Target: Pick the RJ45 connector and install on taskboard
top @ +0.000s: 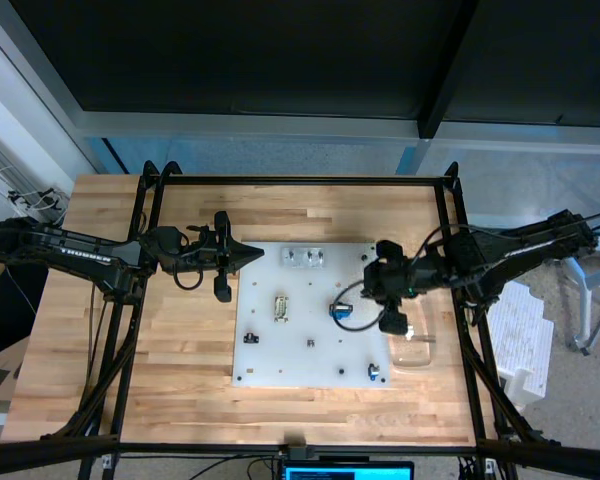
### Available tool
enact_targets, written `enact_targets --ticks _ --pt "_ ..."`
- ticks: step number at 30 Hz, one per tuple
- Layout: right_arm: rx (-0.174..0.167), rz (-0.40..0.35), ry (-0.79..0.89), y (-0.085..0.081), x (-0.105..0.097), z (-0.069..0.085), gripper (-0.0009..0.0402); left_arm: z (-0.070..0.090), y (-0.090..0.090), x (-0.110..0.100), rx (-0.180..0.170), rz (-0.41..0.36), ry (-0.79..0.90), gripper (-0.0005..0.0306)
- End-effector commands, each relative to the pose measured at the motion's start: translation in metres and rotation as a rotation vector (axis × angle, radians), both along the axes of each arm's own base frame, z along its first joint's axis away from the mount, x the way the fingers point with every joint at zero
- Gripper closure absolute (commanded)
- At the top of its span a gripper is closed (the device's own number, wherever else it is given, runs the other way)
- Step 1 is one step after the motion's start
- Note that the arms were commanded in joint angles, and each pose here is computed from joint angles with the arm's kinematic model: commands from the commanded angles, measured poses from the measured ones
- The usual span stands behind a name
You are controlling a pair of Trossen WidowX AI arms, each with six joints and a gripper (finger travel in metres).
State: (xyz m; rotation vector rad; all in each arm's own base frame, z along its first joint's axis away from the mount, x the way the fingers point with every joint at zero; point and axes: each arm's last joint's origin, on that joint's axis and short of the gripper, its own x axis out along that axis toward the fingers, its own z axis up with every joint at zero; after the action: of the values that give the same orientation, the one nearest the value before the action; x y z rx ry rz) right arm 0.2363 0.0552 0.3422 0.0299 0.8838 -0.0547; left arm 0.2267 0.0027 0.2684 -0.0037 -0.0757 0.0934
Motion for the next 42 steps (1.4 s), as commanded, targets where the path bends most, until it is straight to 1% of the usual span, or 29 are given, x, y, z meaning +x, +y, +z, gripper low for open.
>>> enact_targets --ticks 1,3,6,8,9,11,13,14,17,19,26,29,31,36,42 --pt "-0.023 -0.019 -0.050 -0.015 0.006 0.004 0.0387 0.000 0.000 0.000 0.000 0.000 0.000 0.0300" --pt "-0.039 -0.025 -0.079 -0.023 0.008 0.006 0.0395 0.000 0.000 0.000 0.000 0.000 0.000 0.0300" --pt "-0.068 -0.025 -0.115 -0.033 0.012 0.009 0.0394 0.000 0.000 0.000 0.000 0.000 -0.001 0.0300" --pt "-0.081 -0.029 -0.141 -0.038 0.014 0.011 0.0393 0.000 0.000 0.000 0.000 0.000 -0.001 0.0300" --pt "-0.081 -0.025 -0.155 -0.040 0.015 0.012 0.0394 0.000 0.000 0.000 0.000 0.000 0.000 0.0300" --pt "-0.068 -0.005 -0.193 -0.045 0.018 0.013 0.0393 0.000 0.000 0.000 0.000 0.000 0.000 0.0300" --pt "-0.055 -0.002 -0.239 -0.050 0.021 0.013 0.0394 0.000 0.000 0.000 0.000 0.000 -0.001 0.0300" --pt "-0.055 -0.003 -0.262 -0.052 0.022 0.012 0.0394 0.000 0.000 0.000 0.000 0.000 0.000 0.0300" --pt "-0.061 -0.014 -0.315 -0.060 0.022 0.008 0.0394 0.000 0.000 0.000 0.000 0.000 0.000 0.0300" --pt "-0.076 -0.019 -0.346 -0.064 0.022 0.004 0.0394 0.000 0.000 0.000 0.000 0.000 -0.001 0.0300" --pt "-0.078 -0.029 -0.507 -0.066 0.017 -0.007 0.0393 0.000 0.000 0.000 0.000 0.000 0.000 0.0300" --pt "-0.048 0.005 -0.579 -0.065 0.016 -0.011 0.0393 0.000 0.000 0.000 0.000 0.000 -0.001 0.0300" --pt "-0.039 0.012 -0.631 -0.065 0.015 -0.014 0.0393 0.000 0.000 0.000 0.000 0.000 0.000 0.0300" --pt "-0.049 0.014 -0.711 -0.066 0.014 -0.025 0.0393 0.000 0.000 0.000 0.000 0.000 0.000 0.0300" --pt "-0.047 0.018 -0.790 -0.066 0.013 -0.035 0.0393 0.000 0.000 0.000 0.000 0.000 -0.001 0.0300"
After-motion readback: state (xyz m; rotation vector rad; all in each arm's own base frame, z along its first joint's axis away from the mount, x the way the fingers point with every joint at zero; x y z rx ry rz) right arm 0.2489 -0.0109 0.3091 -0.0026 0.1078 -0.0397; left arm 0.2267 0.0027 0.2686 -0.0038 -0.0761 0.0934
